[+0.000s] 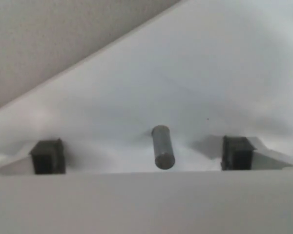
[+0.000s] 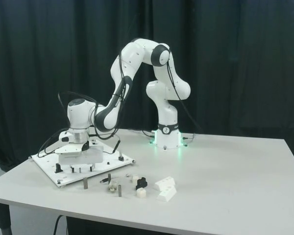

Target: Remove round peg 2.

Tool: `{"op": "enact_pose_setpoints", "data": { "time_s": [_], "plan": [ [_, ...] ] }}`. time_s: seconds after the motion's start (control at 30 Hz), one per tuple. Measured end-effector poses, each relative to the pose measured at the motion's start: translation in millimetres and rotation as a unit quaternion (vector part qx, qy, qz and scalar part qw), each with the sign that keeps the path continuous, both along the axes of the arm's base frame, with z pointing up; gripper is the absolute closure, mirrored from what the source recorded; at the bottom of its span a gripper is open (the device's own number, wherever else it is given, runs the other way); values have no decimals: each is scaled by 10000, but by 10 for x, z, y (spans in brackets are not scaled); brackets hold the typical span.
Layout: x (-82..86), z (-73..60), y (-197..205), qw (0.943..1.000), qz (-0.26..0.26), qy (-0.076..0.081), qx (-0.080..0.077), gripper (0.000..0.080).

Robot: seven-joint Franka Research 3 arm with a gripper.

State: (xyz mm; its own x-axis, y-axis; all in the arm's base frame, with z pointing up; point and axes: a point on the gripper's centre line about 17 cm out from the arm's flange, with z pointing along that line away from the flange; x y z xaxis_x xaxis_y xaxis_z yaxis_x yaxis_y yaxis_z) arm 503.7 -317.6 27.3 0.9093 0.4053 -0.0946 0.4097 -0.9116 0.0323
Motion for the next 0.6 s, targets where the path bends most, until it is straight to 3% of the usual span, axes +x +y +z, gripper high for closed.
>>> {"op": "enact_pose_setpoints", "data": {
  "time_s": [0.27,0.3,0.4,0.43,0.6],
  "plan": [
    [32,53,27,9999,-79,-79,58,4],
    [34,61,29,9999,-81,-84,63,350],
    [37,77,33,9999,-80,-92,70,350],
    [37,80,33,9999,-81,-93,71,530],
    [50,106,-44,9998,-100,-153,1,530]
  ]
}}
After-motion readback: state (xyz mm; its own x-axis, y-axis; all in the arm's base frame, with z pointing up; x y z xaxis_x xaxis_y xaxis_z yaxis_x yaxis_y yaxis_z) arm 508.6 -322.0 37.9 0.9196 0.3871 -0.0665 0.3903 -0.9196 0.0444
